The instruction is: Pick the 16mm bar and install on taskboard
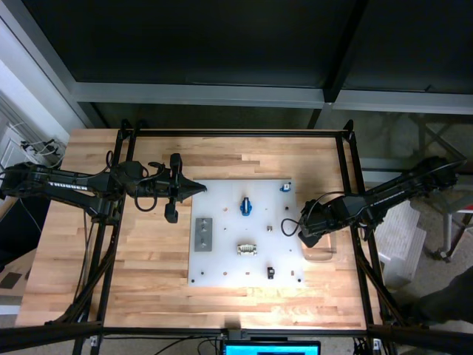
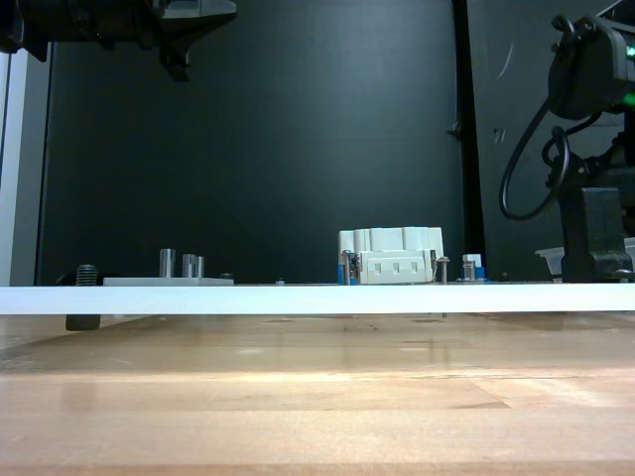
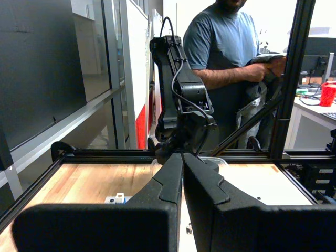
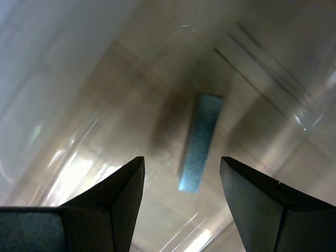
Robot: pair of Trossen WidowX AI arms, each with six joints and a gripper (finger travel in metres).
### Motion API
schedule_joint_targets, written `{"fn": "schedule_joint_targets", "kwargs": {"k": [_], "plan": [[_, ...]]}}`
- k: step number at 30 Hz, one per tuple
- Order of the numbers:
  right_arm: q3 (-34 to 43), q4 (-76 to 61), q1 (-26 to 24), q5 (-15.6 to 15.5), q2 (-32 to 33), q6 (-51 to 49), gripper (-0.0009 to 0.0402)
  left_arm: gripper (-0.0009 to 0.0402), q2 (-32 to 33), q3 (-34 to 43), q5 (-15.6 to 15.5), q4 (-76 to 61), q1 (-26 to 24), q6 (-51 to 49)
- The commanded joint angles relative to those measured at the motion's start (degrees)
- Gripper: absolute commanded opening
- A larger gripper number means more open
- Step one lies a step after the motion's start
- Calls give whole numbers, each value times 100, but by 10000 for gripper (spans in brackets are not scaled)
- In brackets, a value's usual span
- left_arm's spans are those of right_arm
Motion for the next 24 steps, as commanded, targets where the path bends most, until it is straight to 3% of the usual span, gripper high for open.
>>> {"fn": "schedule_joint_targets", "kwargs": {"k": [1, 24], "plan": [[-66, 15, 0, 2, 2, -4, 198, 1, 0, 0, 0, 2, 2, 2], [-87, 52, 4, -109, 0, -70, 33, 1, 0, 0, 0, 2, 0, 2]]}}
